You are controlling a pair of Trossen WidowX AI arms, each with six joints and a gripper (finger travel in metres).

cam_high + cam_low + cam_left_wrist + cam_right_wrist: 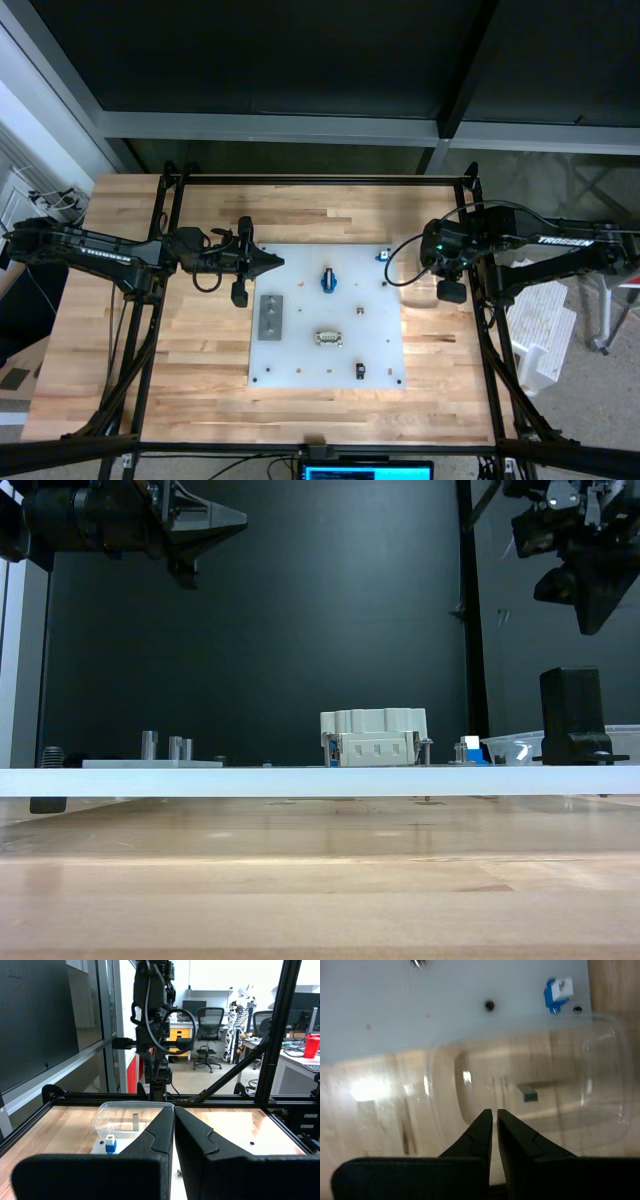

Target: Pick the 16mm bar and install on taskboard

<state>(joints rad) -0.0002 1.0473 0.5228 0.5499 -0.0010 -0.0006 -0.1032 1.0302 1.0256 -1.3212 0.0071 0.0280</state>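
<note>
Grey bar (527, 1093) in tray (602, 1112); right pincer (494, 1112) above, left pincer (174, 1109) over taskboard (300, 360)

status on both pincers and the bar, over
Left pincer shut, over taskboard edge. Right pincer shut, above tray. Bar untouched inside tray. Nothing in between.

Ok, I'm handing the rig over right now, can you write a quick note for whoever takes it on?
The left gripper hovers over the far left corner of the board, jaws shut, empty.
The right gripper hangs above the clear tray by the board's far right corner, jaws shut, empty.
The bar sits in the tray, not gripped.
Done: nothing installed yet.
Left: open the right jaws, grip the bar, fit it on the board.
</note>
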